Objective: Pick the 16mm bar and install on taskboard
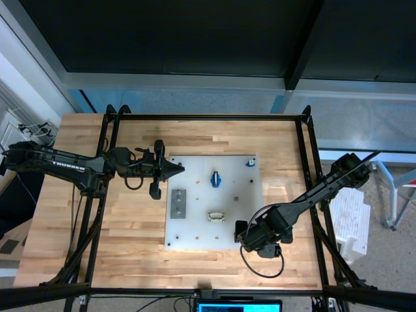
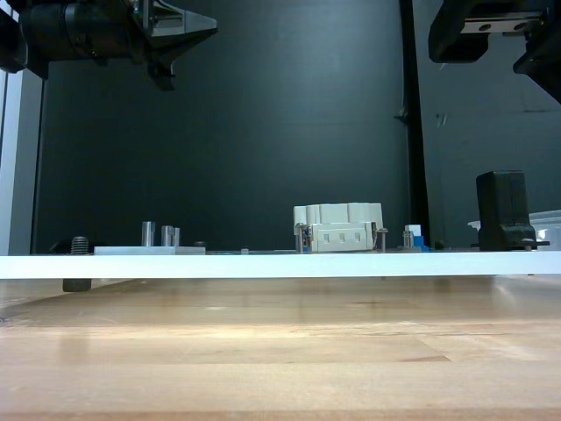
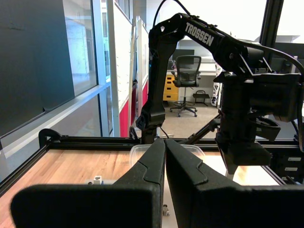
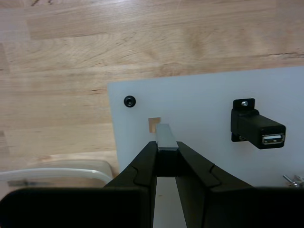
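While the right gripper (image 4: 166, 148) hangs over the near right part of the taskboard (image 4: 204, 99), we see its fingers pinching the 16mm bar (image 4: 166, 136), with the grey end poking out toward the plate. The bar tip sits just beside a small square cut-out (image 4: 154, 124), not over it. The low view shows that gripper well above the board. Meanwhile the left gripper (image 3: 165, 145) hovers high at the board's far left edge, fingers pressed together and holding nothing.

Risks, as we judge them:
- If the bar goes down offset or twisted, it could catch the cut-out's rim, then tilt or slide in the pinch.
- Letting go too early could drop it flat on the plate or off the board edge toward the clear tray (image 4: 57, 175).
- The black fitting (image 4: 256, 129) is apart from the bar, so a collision looks unlikely.
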Robot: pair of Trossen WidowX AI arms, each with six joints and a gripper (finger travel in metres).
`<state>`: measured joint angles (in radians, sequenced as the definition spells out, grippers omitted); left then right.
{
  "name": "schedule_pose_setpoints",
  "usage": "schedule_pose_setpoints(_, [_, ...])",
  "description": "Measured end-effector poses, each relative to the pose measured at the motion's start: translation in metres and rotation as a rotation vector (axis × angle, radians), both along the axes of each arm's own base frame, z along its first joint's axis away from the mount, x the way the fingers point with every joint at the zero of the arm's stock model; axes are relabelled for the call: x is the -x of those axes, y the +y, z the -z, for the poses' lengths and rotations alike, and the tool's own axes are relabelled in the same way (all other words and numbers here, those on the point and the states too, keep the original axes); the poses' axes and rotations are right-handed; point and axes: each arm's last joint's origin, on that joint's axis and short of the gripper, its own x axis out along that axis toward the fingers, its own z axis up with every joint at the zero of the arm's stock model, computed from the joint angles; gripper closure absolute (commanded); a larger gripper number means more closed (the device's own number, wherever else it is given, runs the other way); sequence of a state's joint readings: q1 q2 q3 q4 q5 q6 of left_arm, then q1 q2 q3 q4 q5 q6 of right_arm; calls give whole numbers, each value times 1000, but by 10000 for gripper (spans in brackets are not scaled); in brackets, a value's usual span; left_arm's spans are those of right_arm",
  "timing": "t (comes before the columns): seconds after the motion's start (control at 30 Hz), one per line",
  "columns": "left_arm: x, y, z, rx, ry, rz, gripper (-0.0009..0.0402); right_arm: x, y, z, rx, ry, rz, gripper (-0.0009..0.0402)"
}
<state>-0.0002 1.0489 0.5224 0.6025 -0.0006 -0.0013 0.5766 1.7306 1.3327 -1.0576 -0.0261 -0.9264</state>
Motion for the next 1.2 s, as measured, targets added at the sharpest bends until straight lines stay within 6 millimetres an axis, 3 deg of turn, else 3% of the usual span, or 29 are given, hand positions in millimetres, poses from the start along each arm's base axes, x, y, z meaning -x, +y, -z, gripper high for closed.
schedule_pose_setpoints(1.2, [0,0,0,0,0,0,393,-5,6,13,20,51,-93,393])
